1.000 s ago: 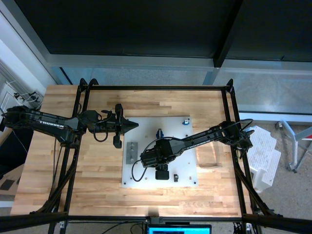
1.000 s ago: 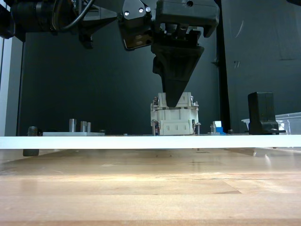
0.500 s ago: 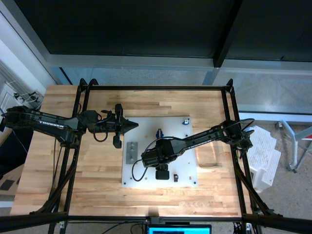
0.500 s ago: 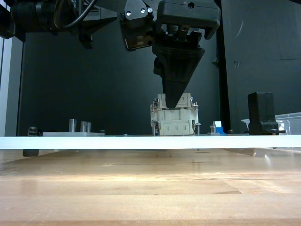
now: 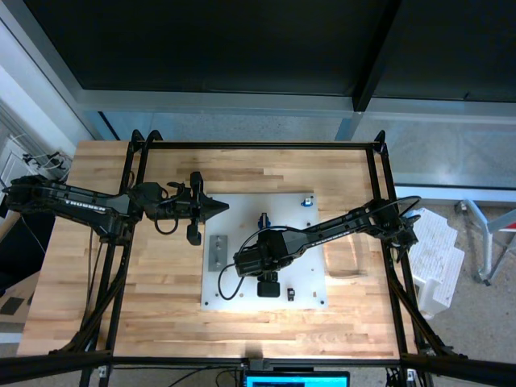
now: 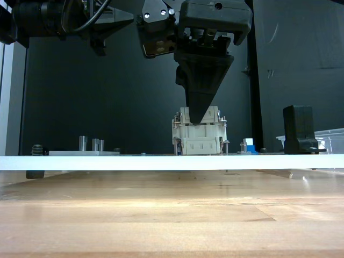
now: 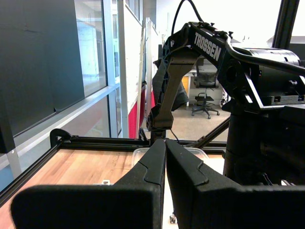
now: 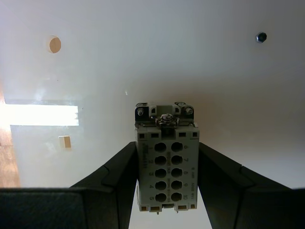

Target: Pick the HAN10E connector and install on the hub

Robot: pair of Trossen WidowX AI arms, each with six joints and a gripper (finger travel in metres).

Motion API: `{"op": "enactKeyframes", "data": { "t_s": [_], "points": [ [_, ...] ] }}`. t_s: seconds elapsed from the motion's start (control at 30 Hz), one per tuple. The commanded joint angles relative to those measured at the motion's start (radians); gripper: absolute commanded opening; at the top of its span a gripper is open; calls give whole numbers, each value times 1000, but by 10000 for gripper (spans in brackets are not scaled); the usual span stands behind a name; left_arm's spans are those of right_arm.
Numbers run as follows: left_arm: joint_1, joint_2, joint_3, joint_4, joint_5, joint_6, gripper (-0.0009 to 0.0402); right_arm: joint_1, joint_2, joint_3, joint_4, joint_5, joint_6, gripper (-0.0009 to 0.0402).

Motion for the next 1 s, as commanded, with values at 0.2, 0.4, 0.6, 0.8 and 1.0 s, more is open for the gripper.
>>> {"op": "enactKeyframes", "data": {
  "t_s": [0.2, 0.4, 0.6, 0.8, 1.0],
  "points": [
    [0, 0, 0, 0, 0, 0, 0, 1, -4, 0, 6, 1, 3, 139],
    [0, 0, 0, 0, 0, 0, 0, 3, -10, 0, 6, 0, 4, 204],
    [0, 0, 0, 0, 0, 0, 0, 5, -25, -1, 5, 1, 12, 272],
    [0, 0, 0, 0, 0, 0, 0, 9, -64, -1, -18, 0, 12, 315],
    [0, 0, 0, 0, 0, 0, 0, 11, -133, -44, -24, 0, 12, 318]
  ]
}}
